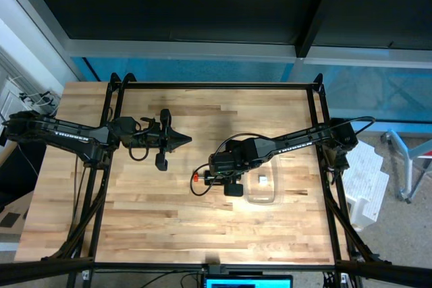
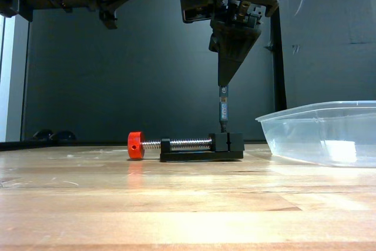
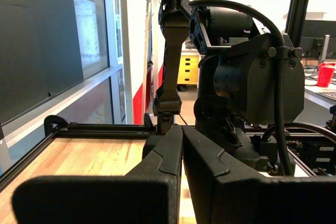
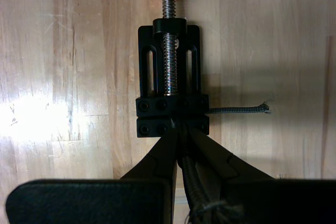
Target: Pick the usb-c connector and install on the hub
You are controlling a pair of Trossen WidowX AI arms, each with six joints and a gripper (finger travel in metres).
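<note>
My right pincer (image 2: 223,82) clamps the usb-c connector (image 2: 224,109) upright, its long axis vertical and its plug end pointing down, meeting the black vise (image 2: 202,147) on the desk (image 2: 176,204). My left pincer (image 1: 185,139) hangs well apart above the desk, closed on nothing.

On the table (image 1: 169,227), near centre, lies the vise (image 2: 200,147), knob (image 2: 135,145) to the left, with the tub (image 2: 320,136) just right of it, apart. Directly over the vise's right end is the right gripper (image 2: 223,83), fingers closed on the connector (image 2: 224,110), which is upright with its lower end at the vise top; seating not discernible. The left gripper (image 1: 185,140), fingers together, hangs above the table, left of and behind the vise.
</note>
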